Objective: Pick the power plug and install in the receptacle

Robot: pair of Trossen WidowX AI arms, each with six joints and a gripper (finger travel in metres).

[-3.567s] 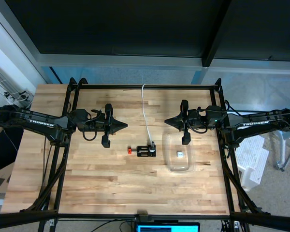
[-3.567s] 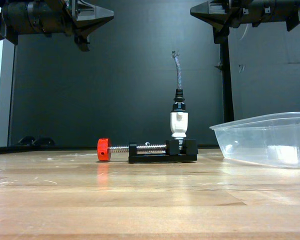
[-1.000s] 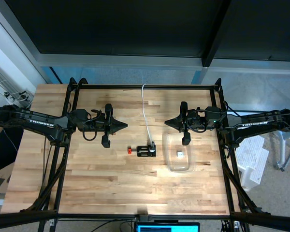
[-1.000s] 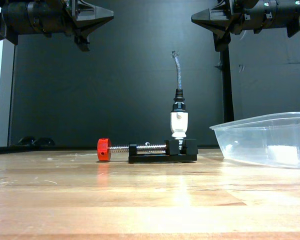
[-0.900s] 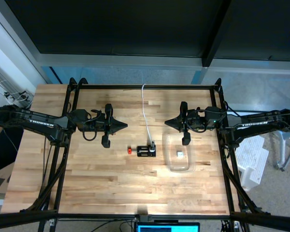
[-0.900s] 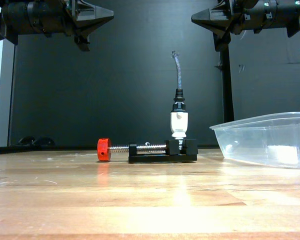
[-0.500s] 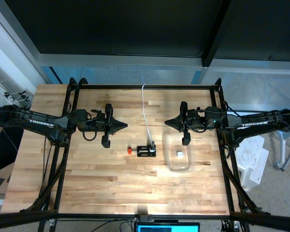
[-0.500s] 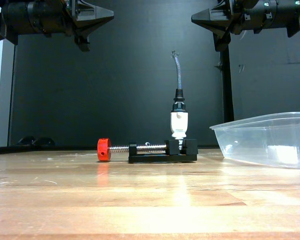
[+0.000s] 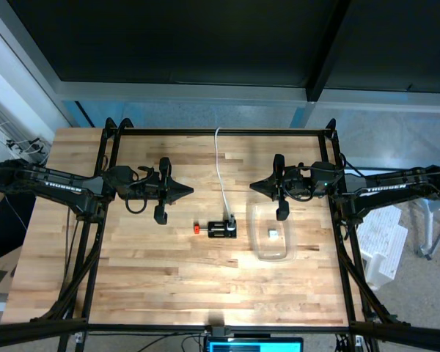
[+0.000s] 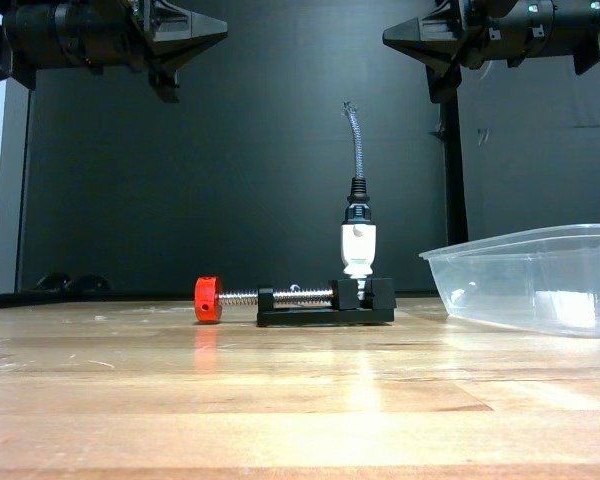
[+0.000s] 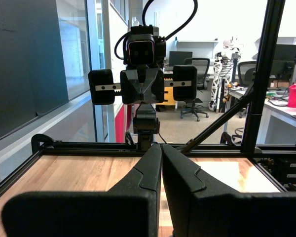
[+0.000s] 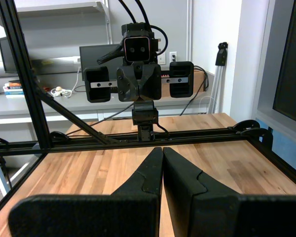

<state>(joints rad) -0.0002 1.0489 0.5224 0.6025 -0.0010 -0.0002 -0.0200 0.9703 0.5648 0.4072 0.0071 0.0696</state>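
Near me, tray (image 9: 258, 249) at right of worktop (image 9: 169, 279), white cube (image 9: 273, 234) inside. Just left of it, vise (image 9: 220, 229) grips receptacle (image 10: 358, 245) upright, cord (image 9: 221, 169) running away. I can't pick out plug. Farther back, left pincer (image 9: 191, 191) and right pincer (image 9: 252, 185) both clenched, empty, high above worktop.

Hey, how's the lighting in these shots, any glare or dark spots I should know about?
Low view: a pale glare streak on the table, a highlight in the clear tray; left gripper and right gripper, both shut, hang high at either side, dark against the black backdrop. Left wrist view: bright reflection on the table. High view: evenly lit.
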